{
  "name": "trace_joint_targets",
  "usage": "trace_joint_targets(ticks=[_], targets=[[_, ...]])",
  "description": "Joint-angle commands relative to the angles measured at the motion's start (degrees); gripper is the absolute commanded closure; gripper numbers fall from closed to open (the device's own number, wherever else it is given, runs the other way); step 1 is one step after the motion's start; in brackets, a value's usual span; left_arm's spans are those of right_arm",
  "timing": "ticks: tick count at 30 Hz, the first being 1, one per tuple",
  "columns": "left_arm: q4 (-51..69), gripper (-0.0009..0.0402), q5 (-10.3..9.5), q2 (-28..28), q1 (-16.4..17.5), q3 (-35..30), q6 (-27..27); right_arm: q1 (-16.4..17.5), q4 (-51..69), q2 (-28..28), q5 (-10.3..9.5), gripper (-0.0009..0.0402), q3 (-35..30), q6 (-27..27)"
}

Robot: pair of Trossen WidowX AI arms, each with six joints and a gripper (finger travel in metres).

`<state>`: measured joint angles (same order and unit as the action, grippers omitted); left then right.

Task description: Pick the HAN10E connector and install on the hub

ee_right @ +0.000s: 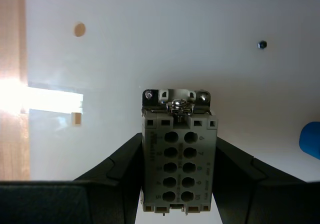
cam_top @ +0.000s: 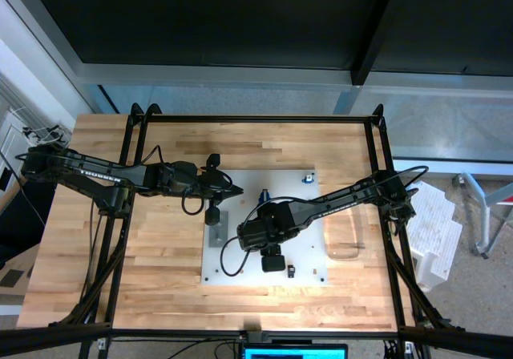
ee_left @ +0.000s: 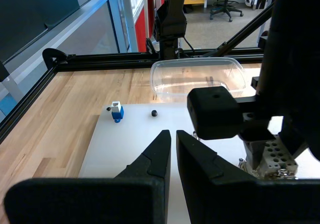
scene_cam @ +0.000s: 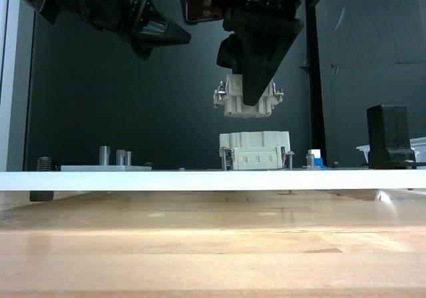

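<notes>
At table level the right gripper [scene_cam: 253, 97] is cut off by the top edge, and the middle of the HAN10E connector [scene_cam: 231, 100], just above the hub [scene_cam: 256, 150], is masked by one dark finger. The left gripper [scene_cam: 181, 38], high at the left, is clipped by that edge too. From above, connector and hub are both buried under the right arm [cam_top: 337, 203] over the white plate [cam_top: 232, 275]. By the right wrist camera the connector's long sides are seen covered by the fingers, and the blue part [ee_right: 311, 140] is sliced by the frame. By the left wrist camera only a corner of the connector is glimpsed behind the right arm.
</notes>
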<state>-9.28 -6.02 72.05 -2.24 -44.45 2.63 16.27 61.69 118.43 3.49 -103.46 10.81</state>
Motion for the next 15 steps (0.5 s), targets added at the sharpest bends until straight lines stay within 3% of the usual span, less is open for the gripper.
trace_joint_targets(ticks=[1, 15], targets=[[0.00, 0.0379, 0.02, 0.04, 0.00, -0.02, 0.02, 0.00, -0.39, -0.02, 0.00, 0.0287, 0.26, 0.20], [0.00, 0.0378, 0.02, 0.04, 0.00, -0.02, 0.02, 0.24, -2.34, -0.02, 0.02, 0.0287, 2.67, 0.72]])
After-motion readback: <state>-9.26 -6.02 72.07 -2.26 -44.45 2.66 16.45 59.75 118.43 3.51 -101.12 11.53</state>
